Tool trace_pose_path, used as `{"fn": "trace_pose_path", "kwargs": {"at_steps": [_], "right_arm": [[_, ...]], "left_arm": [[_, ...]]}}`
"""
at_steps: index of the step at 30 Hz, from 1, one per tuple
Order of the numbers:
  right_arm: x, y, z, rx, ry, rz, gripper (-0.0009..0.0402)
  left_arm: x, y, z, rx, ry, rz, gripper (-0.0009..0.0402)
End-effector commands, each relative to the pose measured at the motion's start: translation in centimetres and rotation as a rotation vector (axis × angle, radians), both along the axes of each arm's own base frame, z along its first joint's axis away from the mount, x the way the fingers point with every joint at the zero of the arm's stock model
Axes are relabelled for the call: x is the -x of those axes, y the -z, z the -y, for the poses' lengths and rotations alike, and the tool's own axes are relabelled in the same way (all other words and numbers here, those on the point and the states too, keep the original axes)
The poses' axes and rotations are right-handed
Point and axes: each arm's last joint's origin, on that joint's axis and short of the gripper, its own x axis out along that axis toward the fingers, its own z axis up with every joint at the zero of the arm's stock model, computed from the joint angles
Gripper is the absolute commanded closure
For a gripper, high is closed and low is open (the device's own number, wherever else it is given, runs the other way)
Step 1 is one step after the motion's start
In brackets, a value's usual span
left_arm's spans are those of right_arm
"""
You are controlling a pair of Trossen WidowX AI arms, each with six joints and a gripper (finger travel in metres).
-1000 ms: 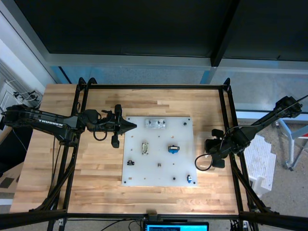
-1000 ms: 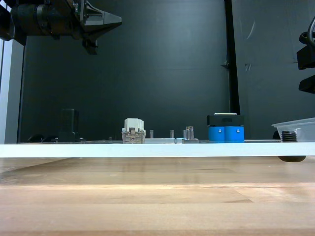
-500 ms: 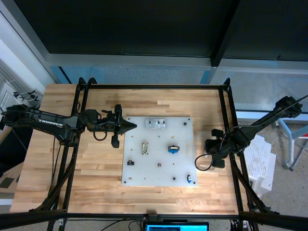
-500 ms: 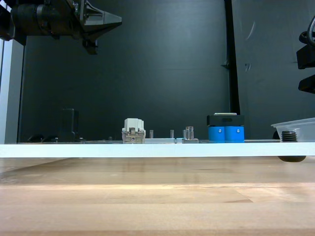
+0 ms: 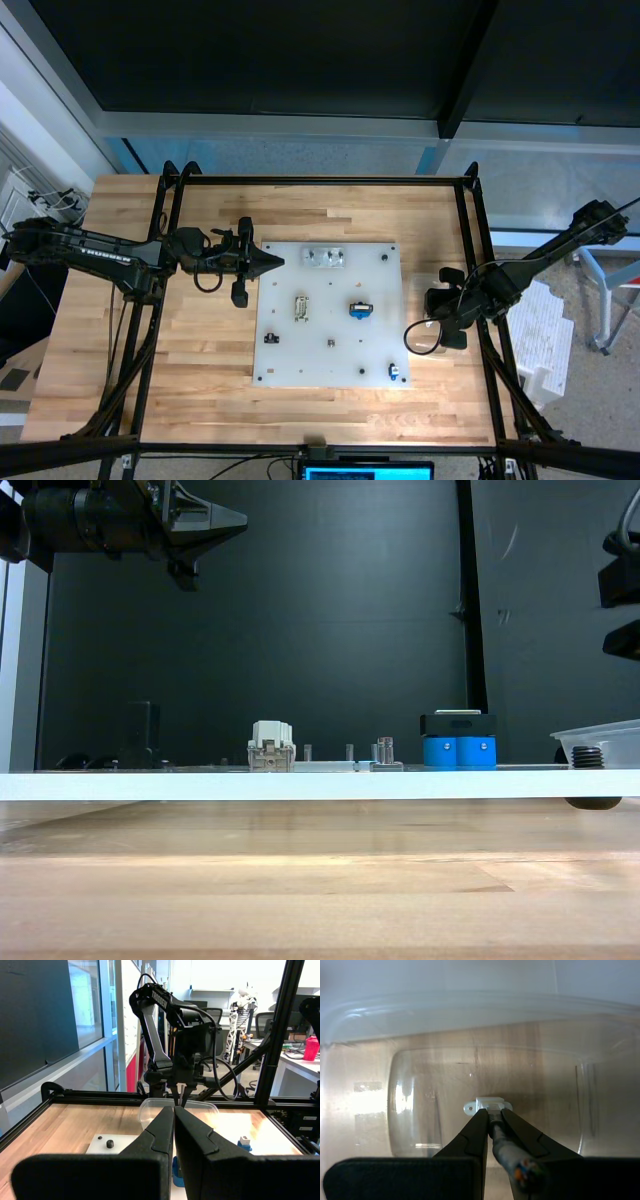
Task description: Pick the RJ45 connector and install on taskboard
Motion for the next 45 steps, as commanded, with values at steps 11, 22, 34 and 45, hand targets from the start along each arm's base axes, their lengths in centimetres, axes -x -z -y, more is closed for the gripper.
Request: {"fn": "trace_pose_path", "kwargs": {"at_steps": [11, 22, 34, 45], "right_arm": [[-0.4, -4.4, -0.3, -0.024, -0.002, 0.018, 0.0393], [-1.4, -5.5, -1.0, -0.039, -0.011, 0.002, 0.0393], [-5.0, -4.7, -4.1, -0.045, -0.019, -0.004, 0.0393], [-6.1, -4.7, -7.5, -0.039, -0.092, -0.012, 0.0393]], "left_arm": [[0.0, 0.0, 0.0, 0.000, 0.000, 0.000, 0.0393], [0.0, 0.0, 0.0, 0.000, 0.000, 0.000, 0.0393], [0.0, 0.0, 0.0, 0.000, 0.000, 0.000, 0.0393], [0.0, 0.0, 0.0, 0.000, 0.000, 0.000, 0.0393]]}}
